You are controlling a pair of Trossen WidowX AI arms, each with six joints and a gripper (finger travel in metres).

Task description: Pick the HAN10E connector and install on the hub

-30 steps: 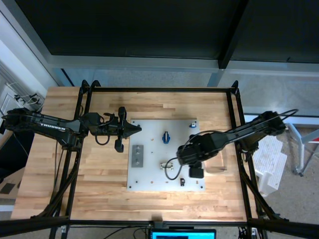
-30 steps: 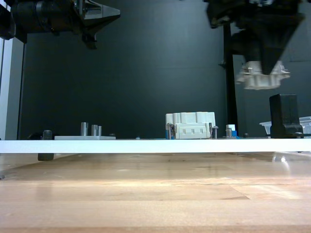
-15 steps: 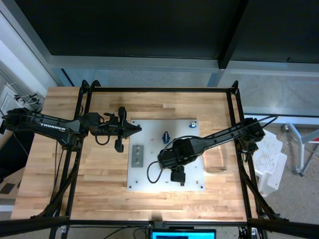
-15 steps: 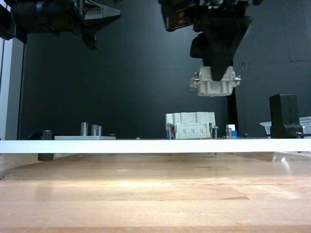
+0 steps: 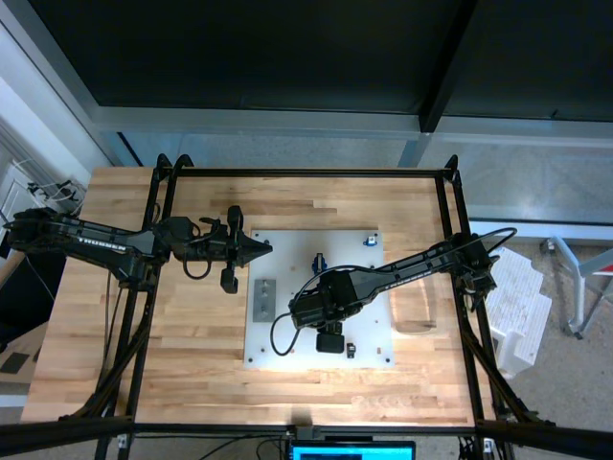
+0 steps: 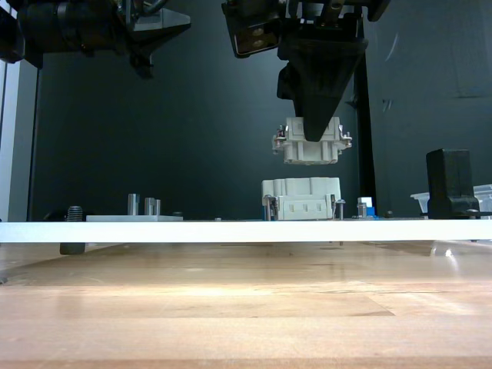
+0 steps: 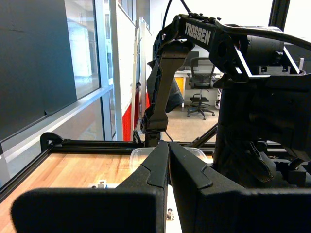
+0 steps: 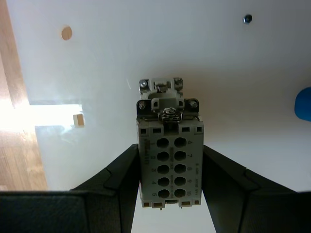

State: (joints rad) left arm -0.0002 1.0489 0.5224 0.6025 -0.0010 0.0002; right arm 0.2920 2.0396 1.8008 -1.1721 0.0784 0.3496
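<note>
Vs 1 s ago, right gripper (image 6: pixel 311 137) is further left and lower, clamped on the HAN10E connector (image 8: pixel 169 162), which hangs just above the hub (image 6: pixel 301 198), not touching. Left gripper (image 5: pixel 257 247) is parked by the board's (image 5: pixel 287 355) left edge, fingers together, empty. Risk: connector seems slightly right of hub, poss. parallax. Descending offset could catch the rim and jam.

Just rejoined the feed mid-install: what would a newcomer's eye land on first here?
The right gripper, jaws shut on the HAN10E connector, hanging just above the hub on the white board, not yet touching it. Next, the left gripper, jaws shut and empty, parked high near the board's left edge.
</note>
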